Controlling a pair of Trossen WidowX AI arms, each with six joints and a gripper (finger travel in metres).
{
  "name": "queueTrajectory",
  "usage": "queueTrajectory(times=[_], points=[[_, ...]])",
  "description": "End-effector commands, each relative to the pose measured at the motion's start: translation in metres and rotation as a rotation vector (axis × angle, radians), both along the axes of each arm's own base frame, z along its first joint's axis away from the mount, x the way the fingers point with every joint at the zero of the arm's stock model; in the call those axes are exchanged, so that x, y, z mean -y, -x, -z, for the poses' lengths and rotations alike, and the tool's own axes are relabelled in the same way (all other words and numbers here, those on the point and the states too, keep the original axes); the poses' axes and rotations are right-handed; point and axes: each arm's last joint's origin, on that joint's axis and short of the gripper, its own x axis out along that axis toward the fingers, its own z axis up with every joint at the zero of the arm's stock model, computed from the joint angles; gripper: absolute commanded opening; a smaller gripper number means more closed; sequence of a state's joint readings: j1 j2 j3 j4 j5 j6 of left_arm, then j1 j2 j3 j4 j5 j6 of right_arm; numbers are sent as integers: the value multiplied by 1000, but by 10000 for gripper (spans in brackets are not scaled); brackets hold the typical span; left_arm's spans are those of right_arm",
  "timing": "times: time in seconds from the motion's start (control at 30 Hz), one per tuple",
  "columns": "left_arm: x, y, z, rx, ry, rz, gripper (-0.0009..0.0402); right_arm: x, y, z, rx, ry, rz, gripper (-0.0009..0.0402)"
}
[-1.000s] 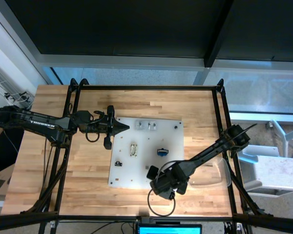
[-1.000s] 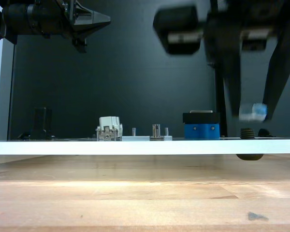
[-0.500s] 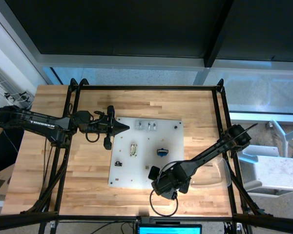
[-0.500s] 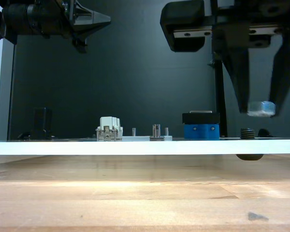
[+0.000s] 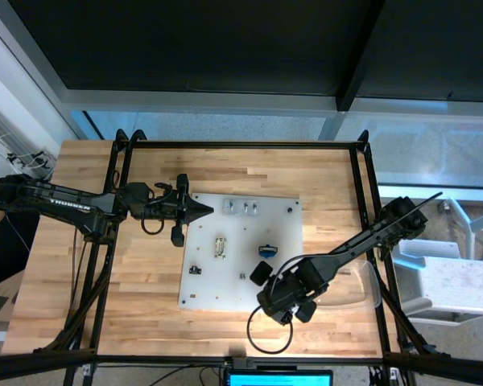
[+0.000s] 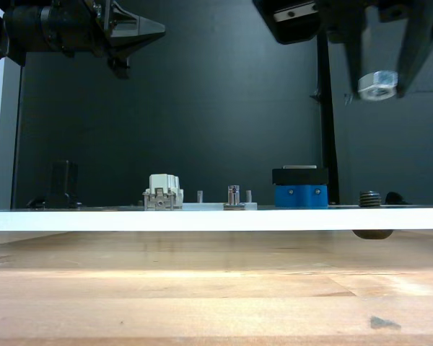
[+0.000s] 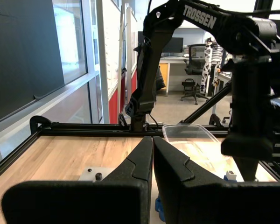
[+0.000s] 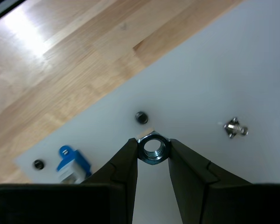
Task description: Unfasten the M12 fastener and place in the container
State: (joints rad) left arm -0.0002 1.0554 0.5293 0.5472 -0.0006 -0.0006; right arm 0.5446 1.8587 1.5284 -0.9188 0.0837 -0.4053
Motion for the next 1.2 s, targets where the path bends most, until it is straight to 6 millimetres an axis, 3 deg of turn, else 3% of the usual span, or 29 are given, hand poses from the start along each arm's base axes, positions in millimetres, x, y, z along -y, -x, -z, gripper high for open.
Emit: queueTrajectory(times=[0.03, 0.33, 1.2], points=[[0, 0, 0, 0, 0, 0, 0, -3, 5, -1, -18, -12, 51, 9], [0, 0, 0, 0, 0, 0, 0, -3, 22, -2, -112, 19, 128, 9], [0, 0, 0, 0, 0, 0, 0, 13, 96, 5, -130, -40, 278, 9]])
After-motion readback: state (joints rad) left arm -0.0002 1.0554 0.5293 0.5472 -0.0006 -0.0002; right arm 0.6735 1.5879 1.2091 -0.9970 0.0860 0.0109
